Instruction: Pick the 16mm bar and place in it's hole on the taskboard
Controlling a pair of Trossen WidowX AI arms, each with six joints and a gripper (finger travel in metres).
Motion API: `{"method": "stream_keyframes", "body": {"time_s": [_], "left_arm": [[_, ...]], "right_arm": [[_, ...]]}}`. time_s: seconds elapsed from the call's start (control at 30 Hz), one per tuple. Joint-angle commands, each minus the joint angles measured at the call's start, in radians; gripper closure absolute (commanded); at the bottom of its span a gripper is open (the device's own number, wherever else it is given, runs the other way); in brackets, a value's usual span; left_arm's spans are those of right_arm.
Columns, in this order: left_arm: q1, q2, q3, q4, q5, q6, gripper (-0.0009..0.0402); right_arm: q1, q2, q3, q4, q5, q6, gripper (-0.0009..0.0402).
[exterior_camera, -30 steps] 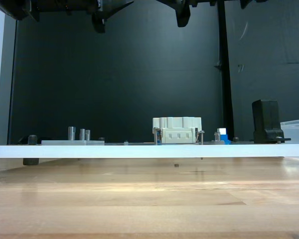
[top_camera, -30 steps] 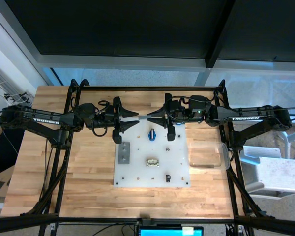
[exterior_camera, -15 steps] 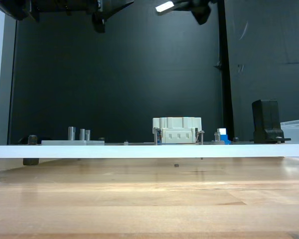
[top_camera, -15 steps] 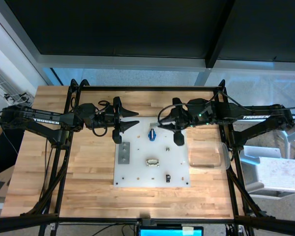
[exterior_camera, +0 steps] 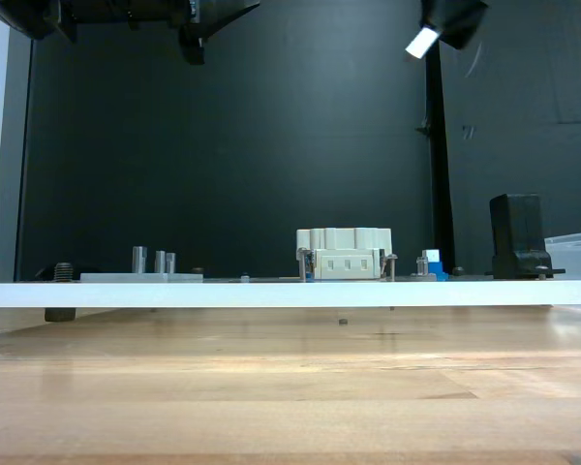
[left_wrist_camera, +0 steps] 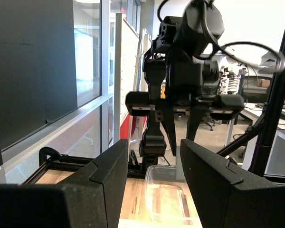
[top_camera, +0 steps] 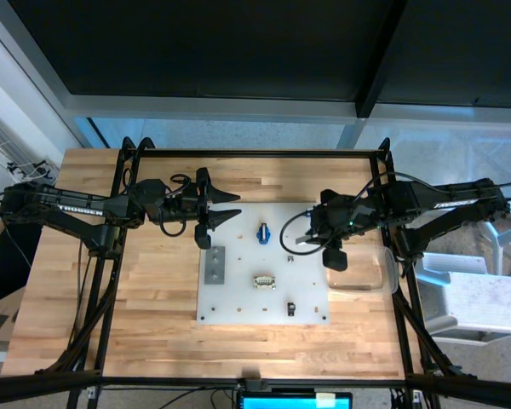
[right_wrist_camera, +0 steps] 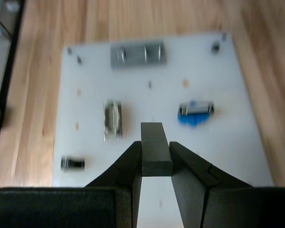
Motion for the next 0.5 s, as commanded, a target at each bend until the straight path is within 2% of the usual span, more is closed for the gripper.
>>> {"method": "stream_keyframes", "body": {"time_s": [0.03, 0.4, 0.5], "left_arm": [[0.0, 0.0, 0.0, 0.001, 0.0, 0.0, 0.0243], [0.0, 0.0, 0.0, 0.001, 0.0, 0.0, 0.0244], [0.0, 0.0, 0.0, 0.001, 0.0, 0.0, 0.0243]], "right_arm": [[0.037, 0.013, 0.001, -0.075, -0.002, 0.035, 0.0393], [0.156, 0.141, 0.031, -0.238, -0.017, 0.16, 0.0393], [0.175, 0.177, 0.039, -0.24, -0.062, 0.173, 0.0393]]}}
